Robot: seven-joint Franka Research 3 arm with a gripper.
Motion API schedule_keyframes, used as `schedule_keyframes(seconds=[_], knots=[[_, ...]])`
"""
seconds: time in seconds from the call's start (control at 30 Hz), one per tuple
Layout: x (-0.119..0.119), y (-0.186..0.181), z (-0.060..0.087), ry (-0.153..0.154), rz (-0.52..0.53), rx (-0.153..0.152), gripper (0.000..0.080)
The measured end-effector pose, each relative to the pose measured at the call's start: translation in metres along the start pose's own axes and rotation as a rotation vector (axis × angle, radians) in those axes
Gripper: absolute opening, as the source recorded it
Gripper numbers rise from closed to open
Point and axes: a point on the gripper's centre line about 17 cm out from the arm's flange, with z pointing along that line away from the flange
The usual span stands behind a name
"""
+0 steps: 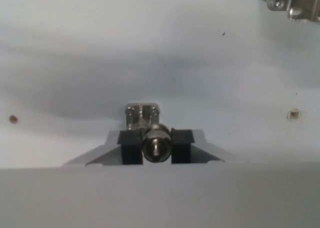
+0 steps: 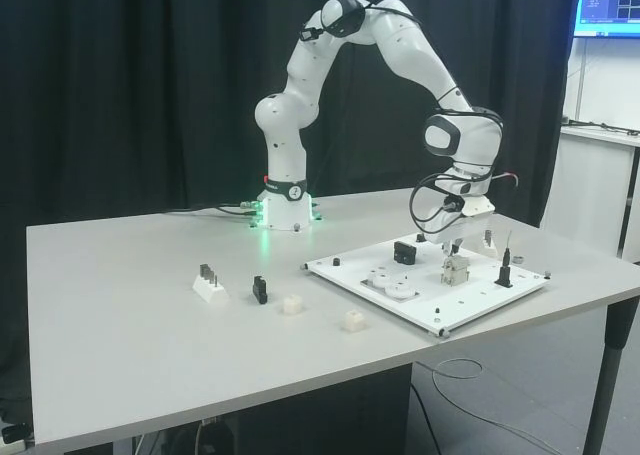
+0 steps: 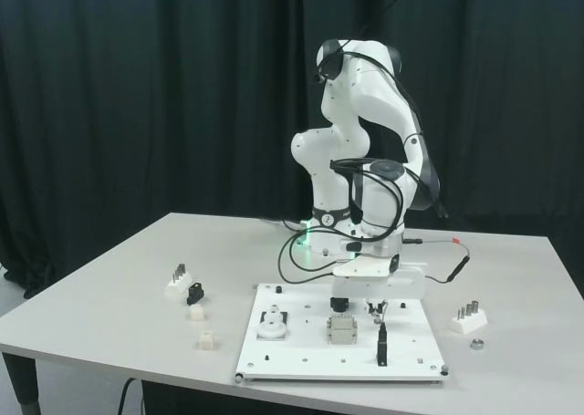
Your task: Insert BNC.
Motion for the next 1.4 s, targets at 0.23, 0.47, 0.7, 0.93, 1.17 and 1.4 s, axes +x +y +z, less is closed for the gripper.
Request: schedule_keyframes(seconds=[0.23,0.47,0.7,0.93,1.17,1.4], knots=[[0.001,-0.002,0.0,0.006,-0.011,0.004,0.0117],[0.004,-0.004,0.0,0.021,-0.016,0.009,0.0117],[0.006,-0.004,0.0,0.03,-0.015,0.01,0.0117],[0.005,-0.004,0.0,0.029,-0.013,0.012,0.0117],[-0.001,-0.002,0.0,0.024,-0.01,0.015,0.0117],[-0.007,-0.001,0.001,0.021,-0.014,0.017,0.0117]])
